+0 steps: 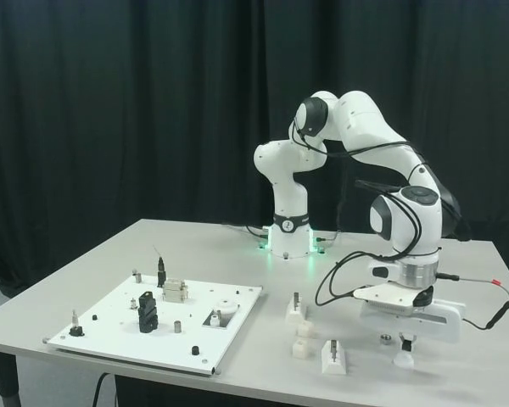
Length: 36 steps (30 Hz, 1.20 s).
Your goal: Pick medium gear.
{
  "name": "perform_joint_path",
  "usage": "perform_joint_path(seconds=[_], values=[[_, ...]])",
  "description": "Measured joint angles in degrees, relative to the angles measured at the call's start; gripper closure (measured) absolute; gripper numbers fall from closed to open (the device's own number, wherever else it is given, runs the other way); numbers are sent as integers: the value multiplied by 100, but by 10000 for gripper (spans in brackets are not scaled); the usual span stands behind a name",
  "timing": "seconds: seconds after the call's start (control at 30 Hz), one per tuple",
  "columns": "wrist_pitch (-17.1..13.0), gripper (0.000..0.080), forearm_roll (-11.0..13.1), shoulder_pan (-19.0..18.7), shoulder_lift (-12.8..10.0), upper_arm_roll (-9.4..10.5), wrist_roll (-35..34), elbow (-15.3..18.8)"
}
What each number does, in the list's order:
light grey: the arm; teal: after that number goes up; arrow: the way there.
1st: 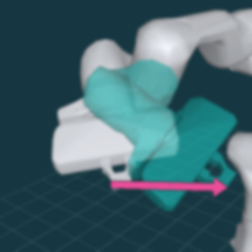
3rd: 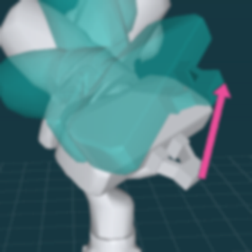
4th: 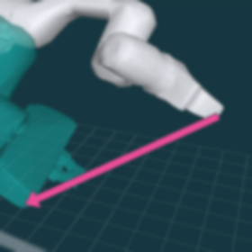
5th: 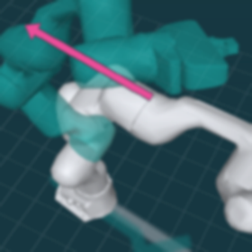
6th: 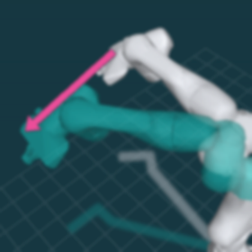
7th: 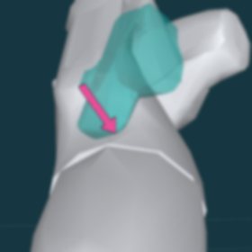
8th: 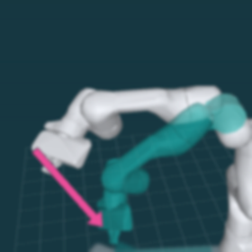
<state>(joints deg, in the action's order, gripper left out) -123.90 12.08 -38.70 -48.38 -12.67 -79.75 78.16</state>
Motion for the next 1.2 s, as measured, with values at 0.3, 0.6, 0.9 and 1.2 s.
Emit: perform_joint_path(seconds=[0.3, 0.6, 0.9, 1.2], values=[[129, 802, 0, 0, 2, -25, 0, -101], [241, 802, 0, 0, 2, -45, 0, -184], [293, 803, 0, 0, 3, -63, 0, -230], [321, 803, 0, 0, 10, -84, 0, -260]])
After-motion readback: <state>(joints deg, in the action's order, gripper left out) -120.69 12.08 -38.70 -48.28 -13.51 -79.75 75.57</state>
